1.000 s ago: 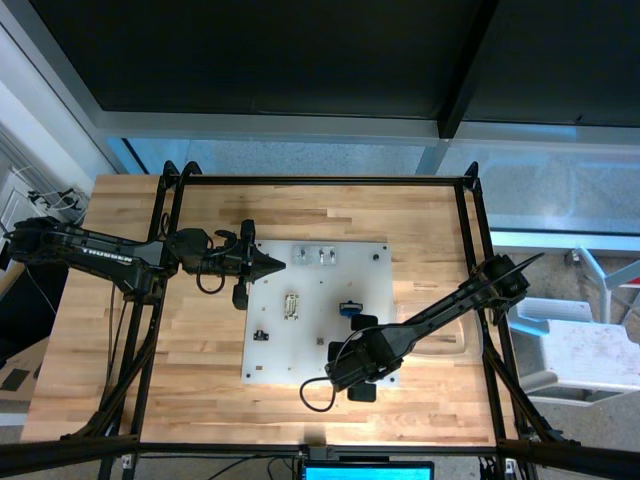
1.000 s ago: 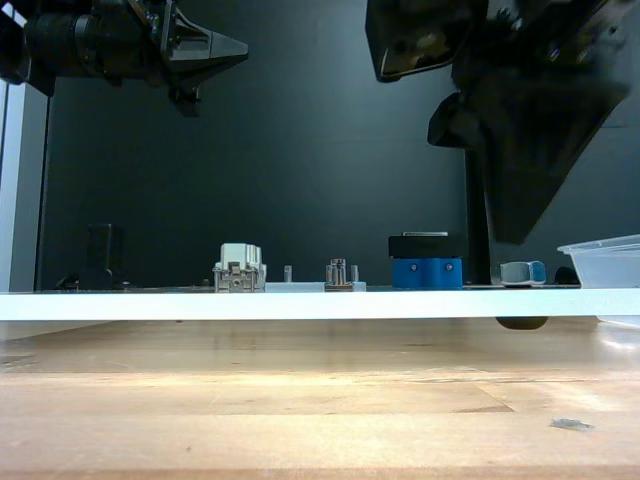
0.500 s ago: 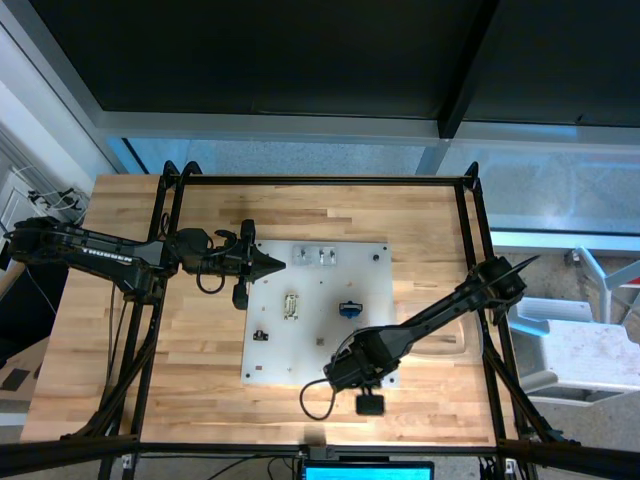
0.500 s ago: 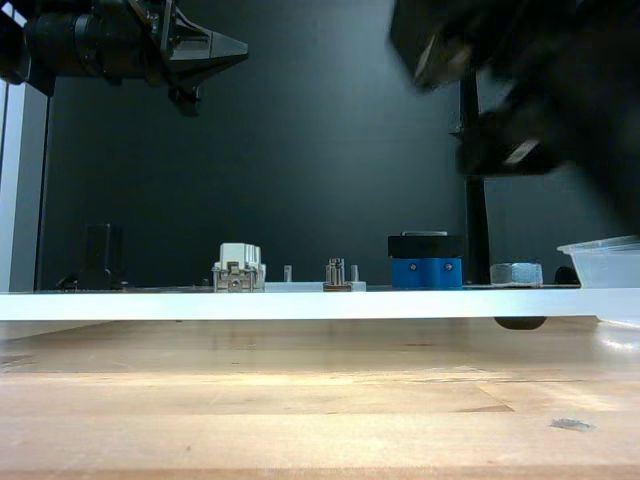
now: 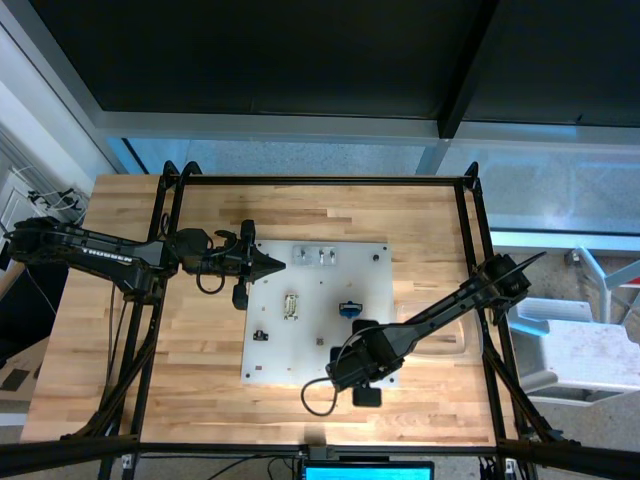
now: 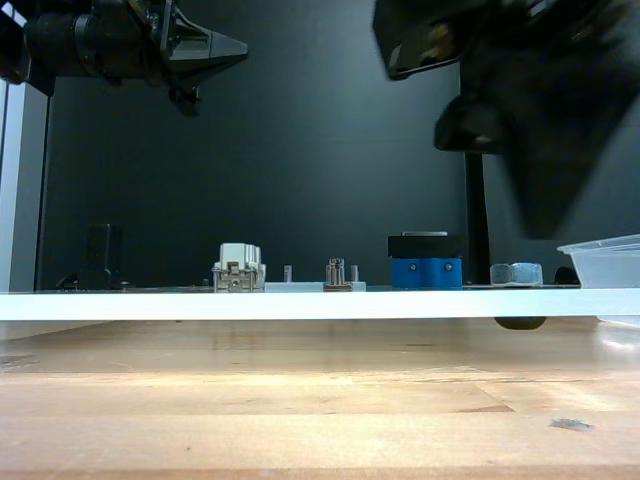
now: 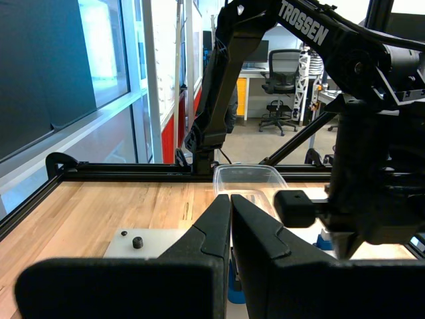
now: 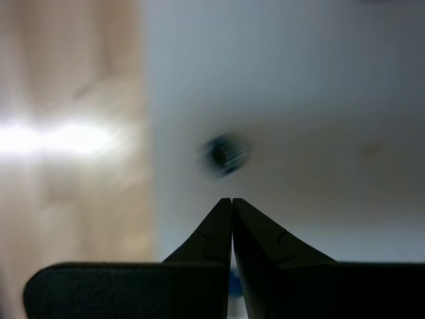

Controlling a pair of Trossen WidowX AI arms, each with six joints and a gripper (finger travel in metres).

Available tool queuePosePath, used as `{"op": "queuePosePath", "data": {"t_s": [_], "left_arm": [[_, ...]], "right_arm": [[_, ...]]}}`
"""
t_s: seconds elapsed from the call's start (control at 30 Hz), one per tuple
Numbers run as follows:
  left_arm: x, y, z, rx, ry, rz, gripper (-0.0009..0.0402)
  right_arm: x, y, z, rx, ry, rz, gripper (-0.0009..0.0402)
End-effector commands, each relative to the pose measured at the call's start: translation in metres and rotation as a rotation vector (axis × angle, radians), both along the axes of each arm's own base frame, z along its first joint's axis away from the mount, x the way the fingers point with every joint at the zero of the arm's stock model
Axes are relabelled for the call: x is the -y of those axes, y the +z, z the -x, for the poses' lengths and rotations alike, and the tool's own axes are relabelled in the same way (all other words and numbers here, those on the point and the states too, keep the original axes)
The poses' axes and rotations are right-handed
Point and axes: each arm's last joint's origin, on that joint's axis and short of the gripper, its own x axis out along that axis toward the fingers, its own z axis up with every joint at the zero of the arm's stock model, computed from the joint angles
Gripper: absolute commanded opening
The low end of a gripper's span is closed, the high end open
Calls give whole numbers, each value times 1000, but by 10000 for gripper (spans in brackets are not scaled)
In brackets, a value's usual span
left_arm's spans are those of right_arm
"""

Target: Pick the M12 fastener and fasten on the M12 threads

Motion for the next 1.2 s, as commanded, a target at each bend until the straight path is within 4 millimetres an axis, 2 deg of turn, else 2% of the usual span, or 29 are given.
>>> {"op": "queuePosePath", "data": {"t_s": [0.03,0.17,0.5,0.6,0.73,0.97,1.2], "left_arm": [[0,0,0,0,0,0,0],[0,0,0,0,0,0,0],[0,0,0,0,0,0,0],[0,0,0,0,0,0,0],[0,0,0,0,0,0,0],[0,0,0,0,0,0,0],[0,0,0,0,0,0,0]], "right_arm": [[1,-4,-3,32,-42,58,0],[0,-13,-5,13,-40,60,0],[-2,-14,-6,17,-34,21,0],[-6,-16,-6,-17,10,-95,0],[-13,-15,-3,-113,180,-306,0],[-12,-15,-2,-118,186,-300,0],[-10,-13,-3,-74,166,-221,0]]}}
